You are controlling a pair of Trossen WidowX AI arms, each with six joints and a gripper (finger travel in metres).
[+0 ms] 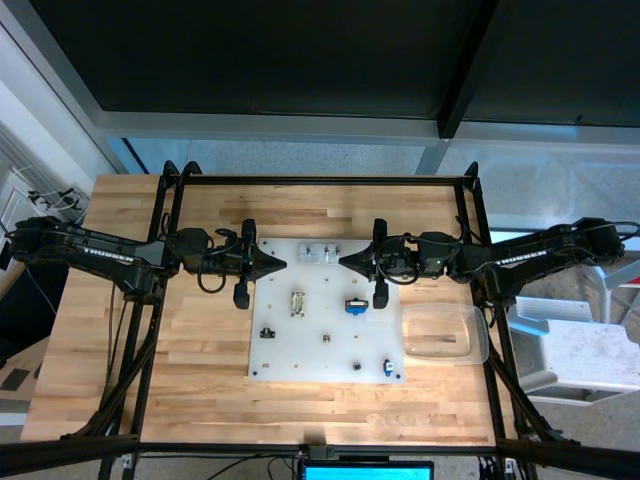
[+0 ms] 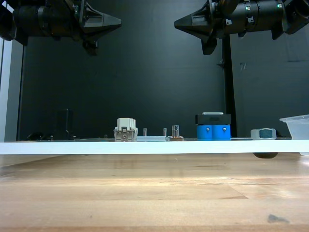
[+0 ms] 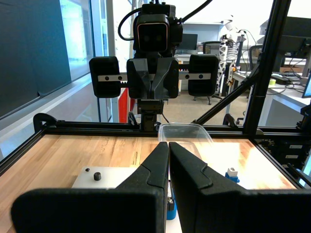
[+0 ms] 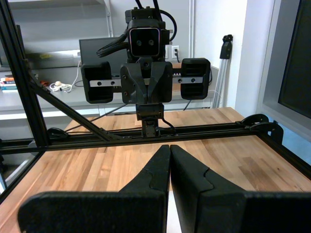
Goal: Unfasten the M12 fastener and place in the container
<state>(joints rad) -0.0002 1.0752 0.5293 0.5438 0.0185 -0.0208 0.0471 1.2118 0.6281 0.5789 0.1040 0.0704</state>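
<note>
Since the M12 nut [image 2: 263,133] sits tiny on its stud at the white board's [image 1: 300,350] near right edge, a misaligned grab could slip off or bump the container [image 1: 445,335] just beside. Nut is well below and nearer than left gripper [image 1: 283,264] and right gripper [image 1: 342,260], both with jaws pressed together, tips facing over the far board.

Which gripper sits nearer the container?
The right gripper, shut above the board's far edge, on the clear container's side; the left gripper, also shut, faces it from the left.
</note>
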